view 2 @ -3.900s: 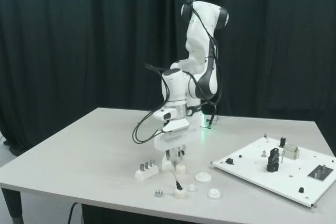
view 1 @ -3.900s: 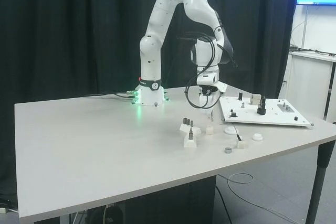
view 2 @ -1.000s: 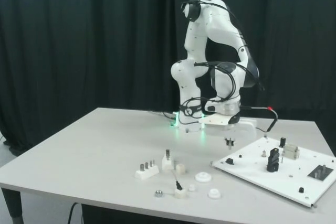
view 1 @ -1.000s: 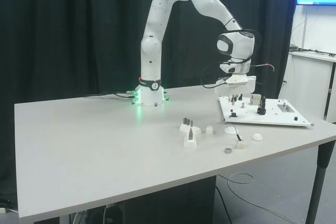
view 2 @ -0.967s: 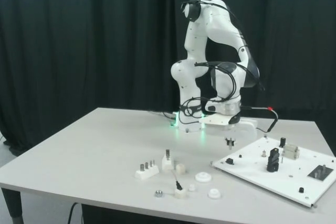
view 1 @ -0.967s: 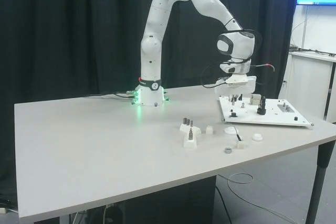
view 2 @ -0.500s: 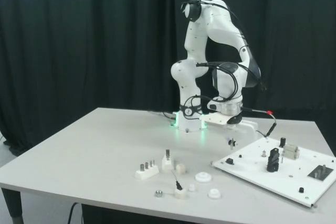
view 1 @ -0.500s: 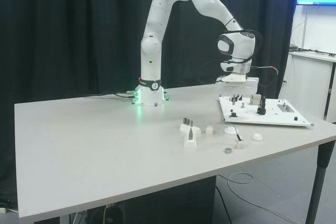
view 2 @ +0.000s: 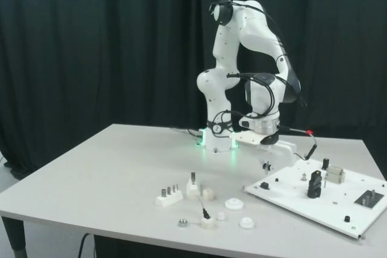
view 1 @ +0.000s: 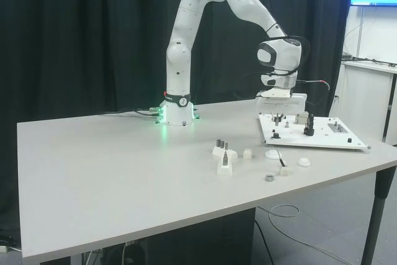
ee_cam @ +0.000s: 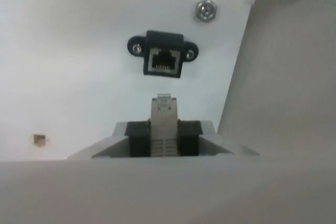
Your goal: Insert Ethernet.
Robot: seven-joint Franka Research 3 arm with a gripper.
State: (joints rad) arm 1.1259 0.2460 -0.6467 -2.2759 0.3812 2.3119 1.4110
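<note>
In the wrist view my gripper [ee_cam: 164,141] is shut on a grey Ethernet plug [ee_cam: 164,113], which sticks out past the black pads [ee_cam: 137,139]. The plug's tip hangs above the white board [ee_cam: 79,51], a short way off the black Ethernet socket [ee_cam: 164,55] and in line with it, not touching. From the room views my gripper [view 2: 266,165] hovers over the board's near corner, just above the socket [view 2: 264,185]. My gripper [view 1: 277,115] points straight down at the board [view 1: 322,143].
A nut [ee_cam: 206,10] sits beside the socket near the board edge. A black block [view 2: 314,184] and a grey block [view 2: 335,175] stand further along the board. White holders with pegs [view 2: 169,196] and small white parts [view 2: 233,204] lie on the grey table [view 2: 109,167].
The arm has swung from the white holders over to the board. In the last second the gripper slid further over the board's corner toward the socket.
</note>
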